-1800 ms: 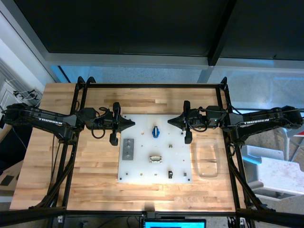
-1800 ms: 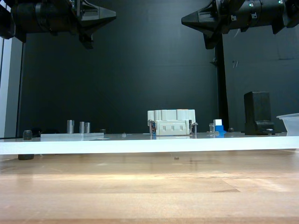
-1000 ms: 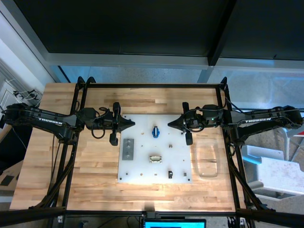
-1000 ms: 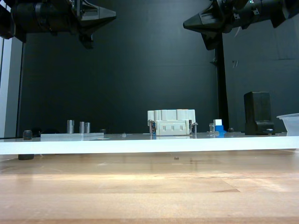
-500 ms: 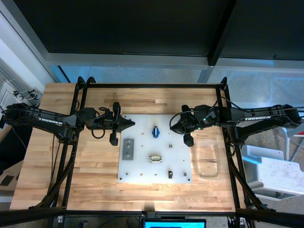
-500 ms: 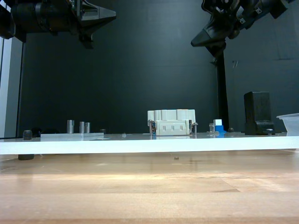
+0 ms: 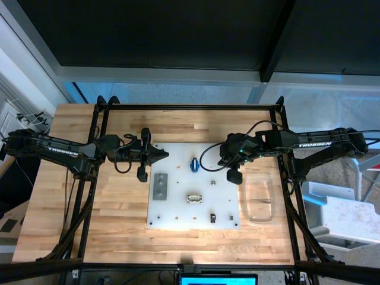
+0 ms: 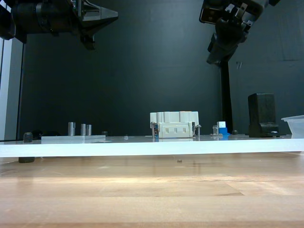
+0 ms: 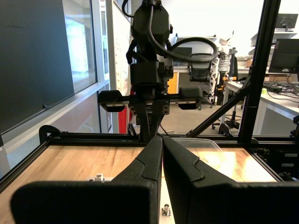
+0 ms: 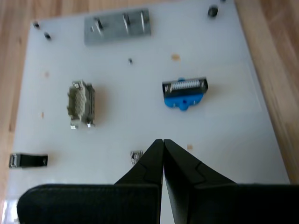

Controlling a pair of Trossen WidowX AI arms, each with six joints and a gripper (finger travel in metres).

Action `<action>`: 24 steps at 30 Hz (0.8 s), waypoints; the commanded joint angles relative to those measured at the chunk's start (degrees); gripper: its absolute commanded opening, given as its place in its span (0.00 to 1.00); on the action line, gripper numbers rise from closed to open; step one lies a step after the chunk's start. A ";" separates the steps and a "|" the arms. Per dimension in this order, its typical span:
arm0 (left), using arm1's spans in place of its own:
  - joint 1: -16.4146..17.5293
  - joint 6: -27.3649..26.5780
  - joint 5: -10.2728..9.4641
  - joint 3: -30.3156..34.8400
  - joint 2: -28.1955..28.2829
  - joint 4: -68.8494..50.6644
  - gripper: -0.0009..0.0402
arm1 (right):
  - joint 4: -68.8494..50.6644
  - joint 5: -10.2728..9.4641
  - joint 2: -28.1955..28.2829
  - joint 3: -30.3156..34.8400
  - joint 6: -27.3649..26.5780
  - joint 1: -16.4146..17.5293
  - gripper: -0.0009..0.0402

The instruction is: Pick the 16mm bar from the taskboard and place it in the container

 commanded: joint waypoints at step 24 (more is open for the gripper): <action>0.00 0.00 0.02 0.02 0.02 0.02 0.02 | -20.11 0.02 5.01 4.57 2.43 2.89 0.02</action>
